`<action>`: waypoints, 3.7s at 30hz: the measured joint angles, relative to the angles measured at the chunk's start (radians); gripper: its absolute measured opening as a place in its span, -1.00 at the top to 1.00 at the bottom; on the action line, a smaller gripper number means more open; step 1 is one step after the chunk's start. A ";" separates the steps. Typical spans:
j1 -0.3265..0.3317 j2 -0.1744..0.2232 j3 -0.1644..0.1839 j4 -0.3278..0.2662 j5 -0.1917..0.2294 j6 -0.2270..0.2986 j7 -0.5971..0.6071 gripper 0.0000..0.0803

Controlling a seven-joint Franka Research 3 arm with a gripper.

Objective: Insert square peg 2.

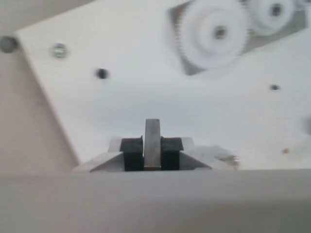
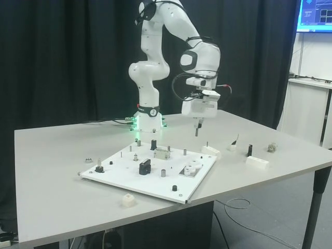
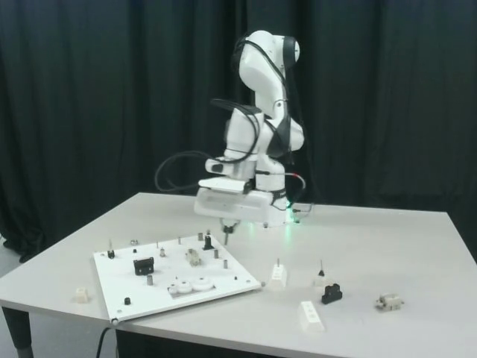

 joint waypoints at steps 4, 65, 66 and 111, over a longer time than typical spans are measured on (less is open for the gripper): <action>-0.045 0.005 0.000 0.017 0.000 0.001 -0.060 0.82; -0.436 0.217 -0.096 0.129 0.294 0.099 -1.010 0.82; -0.438 0.219 -0.096 0.129 0.300 0.099 -1.020 0.82; -0.463 0.327 -0.101 0.170 0.433 0.125 -1.207 0.82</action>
